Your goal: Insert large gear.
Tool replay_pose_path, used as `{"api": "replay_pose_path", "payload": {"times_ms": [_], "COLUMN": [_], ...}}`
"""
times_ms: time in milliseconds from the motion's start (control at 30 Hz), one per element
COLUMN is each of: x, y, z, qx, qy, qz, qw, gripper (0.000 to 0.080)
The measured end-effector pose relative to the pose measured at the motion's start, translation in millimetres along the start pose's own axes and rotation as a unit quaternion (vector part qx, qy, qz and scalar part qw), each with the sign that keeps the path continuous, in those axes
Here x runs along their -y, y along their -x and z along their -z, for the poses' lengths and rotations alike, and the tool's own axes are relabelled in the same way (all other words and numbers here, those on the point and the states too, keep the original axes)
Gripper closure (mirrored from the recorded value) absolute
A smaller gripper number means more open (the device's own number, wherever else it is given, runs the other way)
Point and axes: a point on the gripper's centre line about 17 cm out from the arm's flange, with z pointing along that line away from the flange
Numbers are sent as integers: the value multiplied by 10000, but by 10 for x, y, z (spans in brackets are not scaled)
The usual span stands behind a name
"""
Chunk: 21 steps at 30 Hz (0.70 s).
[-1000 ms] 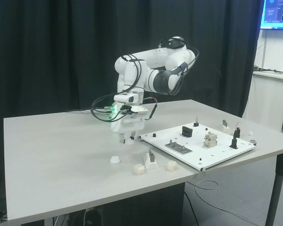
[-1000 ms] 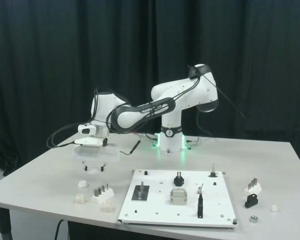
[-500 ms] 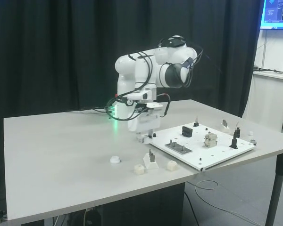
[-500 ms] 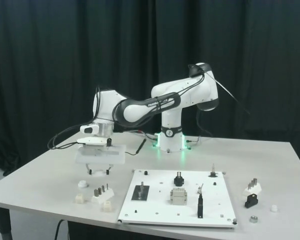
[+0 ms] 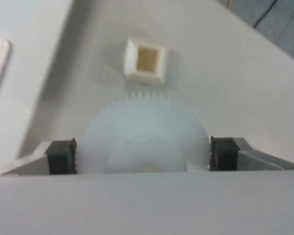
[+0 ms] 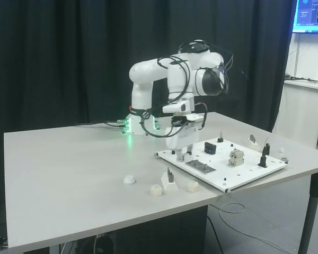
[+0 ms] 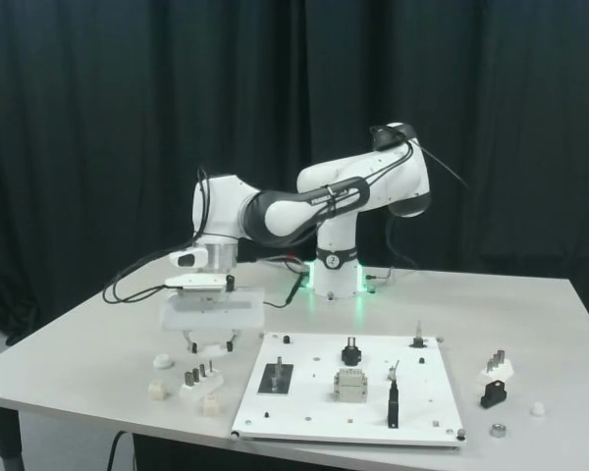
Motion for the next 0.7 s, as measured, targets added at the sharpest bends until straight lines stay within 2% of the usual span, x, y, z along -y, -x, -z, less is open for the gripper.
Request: {"api": "replay_pose_path", "payload": {"times_ms": [433,700], "x": [263,407], "y": [-408,-562], "z": [-83,-130], "qx": [-51,103], "qy": [-201,-237], "qz": [120,247], "qw": [9997,9994], "gripper": [209,209]}}
